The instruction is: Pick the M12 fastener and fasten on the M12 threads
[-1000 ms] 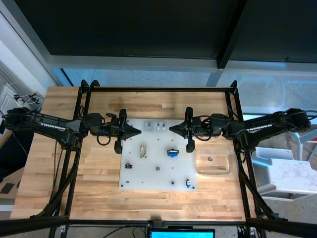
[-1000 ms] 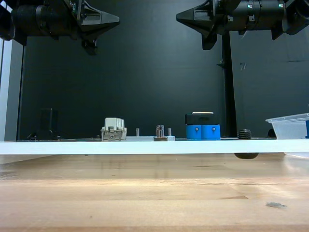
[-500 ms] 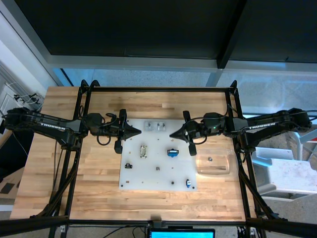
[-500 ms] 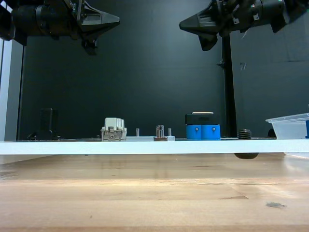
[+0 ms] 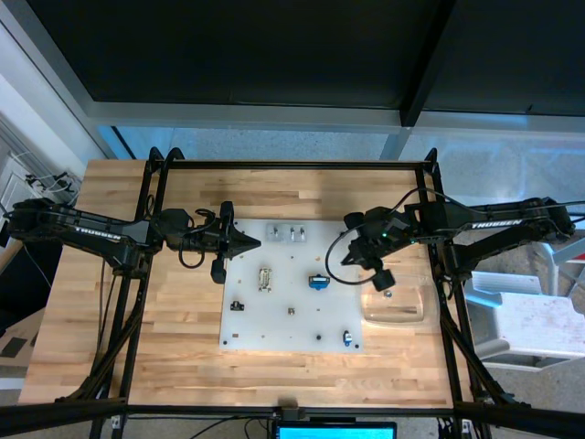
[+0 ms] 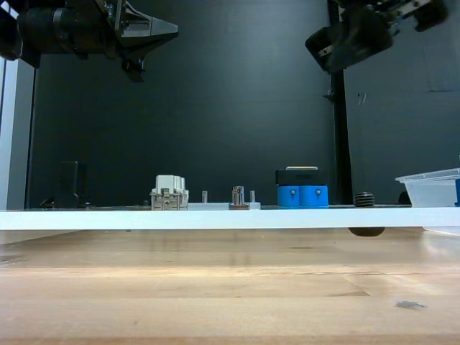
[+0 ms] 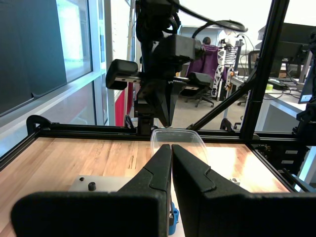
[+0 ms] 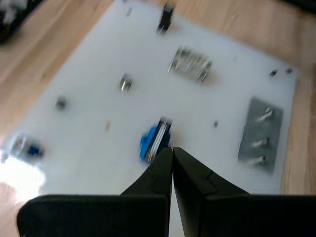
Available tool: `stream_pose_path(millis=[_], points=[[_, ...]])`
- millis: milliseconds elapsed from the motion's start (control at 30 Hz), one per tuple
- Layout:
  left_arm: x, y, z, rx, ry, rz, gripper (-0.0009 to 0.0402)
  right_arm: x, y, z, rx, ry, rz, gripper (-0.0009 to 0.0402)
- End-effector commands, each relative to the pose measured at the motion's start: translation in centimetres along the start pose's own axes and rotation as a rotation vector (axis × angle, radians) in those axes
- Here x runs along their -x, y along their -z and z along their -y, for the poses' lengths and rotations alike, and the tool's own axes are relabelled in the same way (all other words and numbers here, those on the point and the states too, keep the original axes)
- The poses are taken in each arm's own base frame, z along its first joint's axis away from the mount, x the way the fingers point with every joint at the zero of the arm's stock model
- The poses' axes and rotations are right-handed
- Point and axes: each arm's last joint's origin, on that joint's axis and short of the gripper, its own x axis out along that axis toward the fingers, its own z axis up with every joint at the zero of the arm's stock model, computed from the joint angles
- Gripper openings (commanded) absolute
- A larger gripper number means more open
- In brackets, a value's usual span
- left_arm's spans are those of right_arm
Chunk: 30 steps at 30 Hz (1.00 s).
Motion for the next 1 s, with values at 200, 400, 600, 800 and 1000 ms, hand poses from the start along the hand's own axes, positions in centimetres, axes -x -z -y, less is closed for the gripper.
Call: stream_pose_path(millis=[200,400,600,800,1000], points=[[0.0,0.0,0.0,0.0,0.0,0.0,0.0,0.8,1.3,-0.9,0.226,-0.107,-0.179,0.0],[0.0,0.0,0.0,0.0,0.0,0.0,0.0,0.4,2.0,-1.9,0.411,-0.175,-0.302,0.0],[0.0,0.0,0.0,0.0,0.0,0.0,0.0,-0.7,2.5,-3.2,0.551,-0.283,-0.432,0.0],[0.0,0.0,0.0,0.0,0.0,0.0,0.0,-1.9,2.7,-4.9,0.687,-0.385,-0.536,0.0],[0.0,0.0,0.0,0.0,0.001,0.0,0.0,-2.7,2.9,-6.1,0.75,-0.432,-0.555,0.0]])
